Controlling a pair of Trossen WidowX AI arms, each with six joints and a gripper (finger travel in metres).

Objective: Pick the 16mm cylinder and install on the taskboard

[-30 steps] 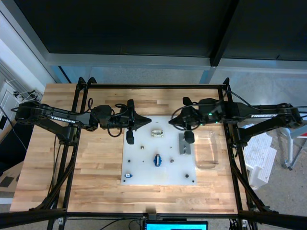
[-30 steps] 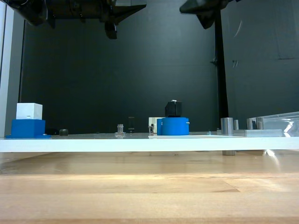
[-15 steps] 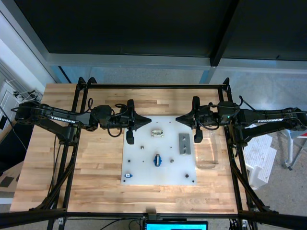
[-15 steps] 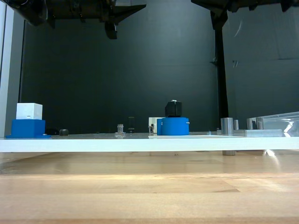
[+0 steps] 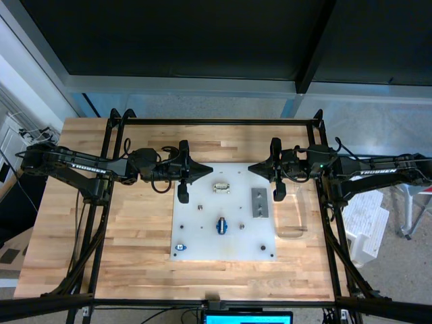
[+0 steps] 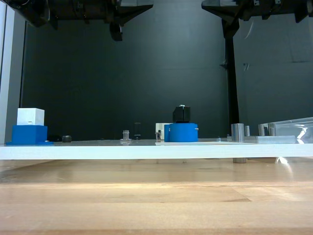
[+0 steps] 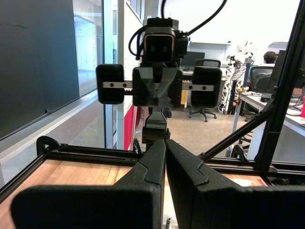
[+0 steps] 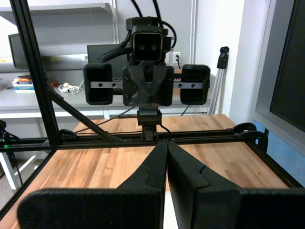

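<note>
Nearest the camera on the pale wooden counter (image 5: 121,256), the white taskboard (image 5: 202,236) lies flat and square to the near edge. A small blue-and-white block (image 5: 179,248) stands at the board's near-left corner, and a small black part (image 5: 262,248) sits close to the near-right corner.

Farther in, about the middle of the plate, the blue fitting (image 5: 221,225) stands with the 16mm cylinder (image 5: 241,227) just to its right. The cylinder is a tiny silver-grey peg, upright on the board, apart from the fitting and touched by neither arm. Beyond it to the right lies the grey metal block (image 5: 260,202), its long side running front to back; whether anything sits in its holes cannot be told. A clear plastic tray (image 5: 295,234) rests on the counter just beside the board's right edge. The beige connector (image 5: 221,187) sits toward the board's far edge.

Over that far edge the two arms face each other, held high above every part, as the low view shows. The left end effector (image 5: 208,169) reaches in over the far-left part of the board and the right end effector (image 5: 252,169) over the far-right part, with a gap between their tips. Both are clenched on nothing: the wrist views show the fingers (image 7: 152,162) of each pressed together along their length. A black frame (image 5: 216,122) runs along the counter's far side.
</note>
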